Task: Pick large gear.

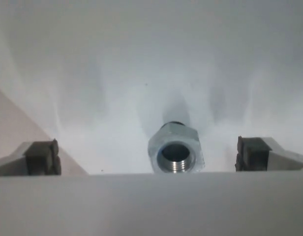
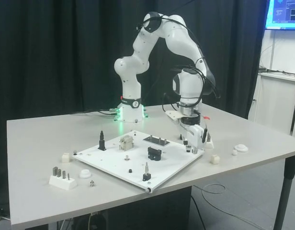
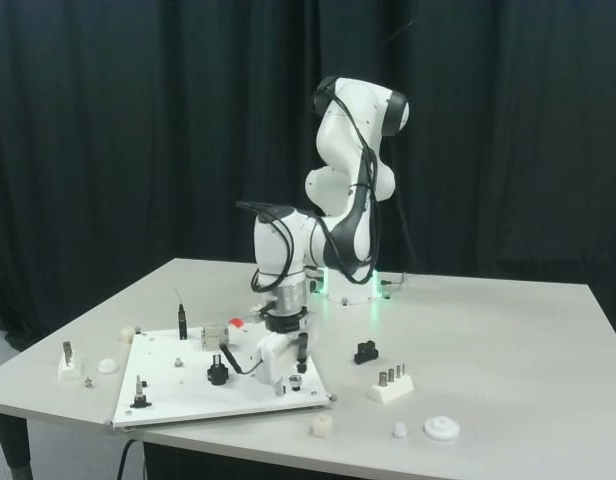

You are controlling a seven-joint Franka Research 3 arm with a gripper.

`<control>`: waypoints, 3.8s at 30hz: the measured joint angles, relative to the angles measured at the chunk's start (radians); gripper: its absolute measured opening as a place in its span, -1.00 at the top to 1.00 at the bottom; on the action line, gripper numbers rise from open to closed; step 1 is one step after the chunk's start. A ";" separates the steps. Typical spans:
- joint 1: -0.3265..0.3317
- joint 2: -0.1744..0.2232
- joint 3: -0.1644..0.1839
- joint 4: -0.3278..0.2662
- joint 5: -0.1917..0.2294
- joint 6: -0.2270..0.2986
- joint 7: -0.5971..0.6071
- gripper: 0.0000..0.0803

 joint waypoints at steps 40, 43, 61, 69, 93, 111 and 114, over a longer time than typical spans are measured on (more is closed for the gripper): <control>-0.002 -0.096 -0.040 0.061 -0.212 -0.149 -0.235 -0.99; -0.002 -0.099 -0.037 0.062 -0.219 -0.149 -0.290 -0.99; -0.002 -0.099 0.036 0.111 -0.223 -0.147 -0.820 -0.99; 0.002 -0.088 0.094 0.162 -0.223 -0.147 -0.901 -0.99; 0.078 0.130 0.176 0.484 -0.223 -0.200 -1.069 -0.99; 0.167 0.228 0.176 0.569 -0.222 -0.256 -1.079 -0.99; 0.180 0.237 0.176 0.569 -0.223 -0.267 -1.081 -0.99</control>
